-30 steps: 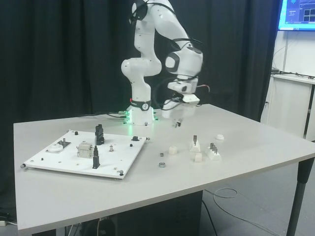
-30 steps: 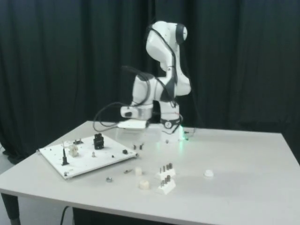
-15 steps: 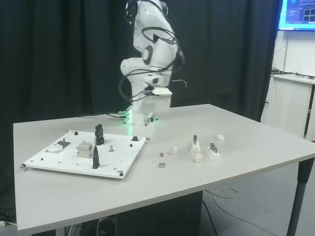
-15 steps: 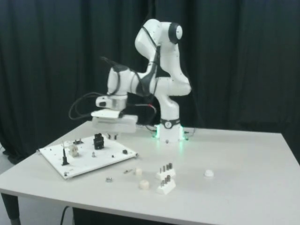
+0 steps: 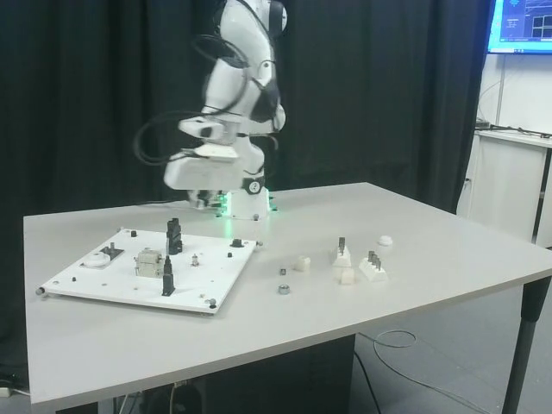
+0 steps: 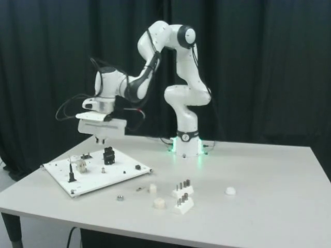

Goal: Insert small gear.

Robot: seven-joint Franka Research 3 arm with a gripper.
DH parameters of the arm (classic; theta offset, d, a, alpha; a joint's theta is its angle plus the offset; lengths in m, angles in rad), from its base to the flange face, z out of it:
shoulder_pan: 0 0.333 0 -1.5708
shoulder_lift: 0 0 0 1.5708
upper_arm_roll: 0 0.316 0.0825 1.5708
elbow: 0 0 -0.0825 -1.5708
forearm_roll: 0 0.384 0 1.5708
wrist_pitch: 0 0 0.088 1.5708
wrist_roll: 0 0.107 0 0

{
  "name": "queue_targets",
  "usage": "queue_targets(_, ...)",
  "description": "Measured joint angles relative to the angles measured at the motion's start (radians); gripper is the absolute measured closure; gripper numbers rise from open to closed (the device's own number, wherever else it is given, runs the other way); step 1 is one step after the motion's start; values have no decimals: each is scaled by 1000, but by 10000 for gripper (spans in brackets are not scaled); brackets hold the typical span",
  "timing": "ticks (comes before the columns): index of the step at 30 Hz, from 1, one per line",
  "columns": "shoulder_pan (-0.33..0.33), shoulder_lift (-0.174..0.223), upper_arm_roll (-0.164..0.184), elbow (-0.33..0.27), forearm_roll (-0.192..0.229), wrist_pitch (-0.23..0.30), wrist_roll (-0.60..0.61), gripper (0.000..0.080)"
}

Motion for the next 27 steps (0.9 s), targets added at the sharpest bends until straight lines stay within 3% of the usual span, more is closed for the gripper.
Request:
queue_targets(9,-41,12,-137,1,2,63,-89,610)
queue_targets(15,-78,34,-210,-6,21,127,-108,610)
queue_targets(20,-118,58,-245,-14,89,158,-144,610)
queue_targets(27,-184,99,-253,-14,232,169,-209,610)
